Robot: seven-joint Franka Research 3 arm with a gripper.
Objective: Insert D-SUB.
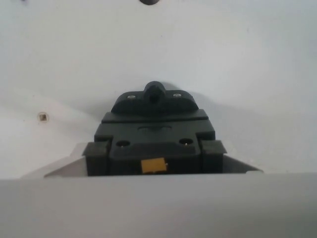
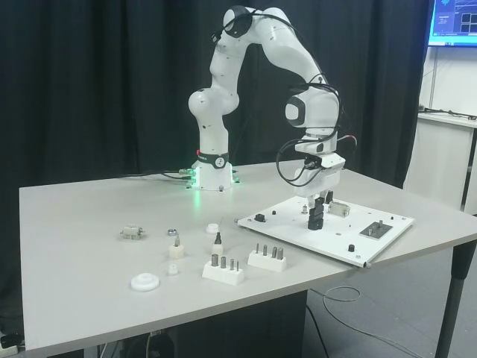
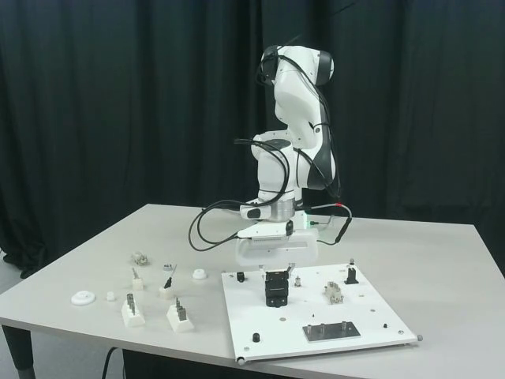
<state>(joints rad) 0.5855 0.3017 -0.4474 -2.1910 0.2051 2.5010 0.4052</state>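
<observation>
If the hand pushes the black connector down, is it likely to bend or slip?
The black connector looks like a blocky, rigid body, so it probably will not bend. The hand grips its sides, so slipping seems unlikely. Its squat shape suggests little tipping.

Lighting's pretty even in both room views, coming from overhead, and the black curtain [image 3: 118, 103] soaks up everything behind the arm. The grey table [image 2: 82, 224] only shows faint, soft shadows under the small parts. The white board [image 1: 247, 59] in the wrist view looks washed out, with a soft shadow beside the black connector [image 1: 154, 136]. The near foreground there is a blurry pale band.
</observation>
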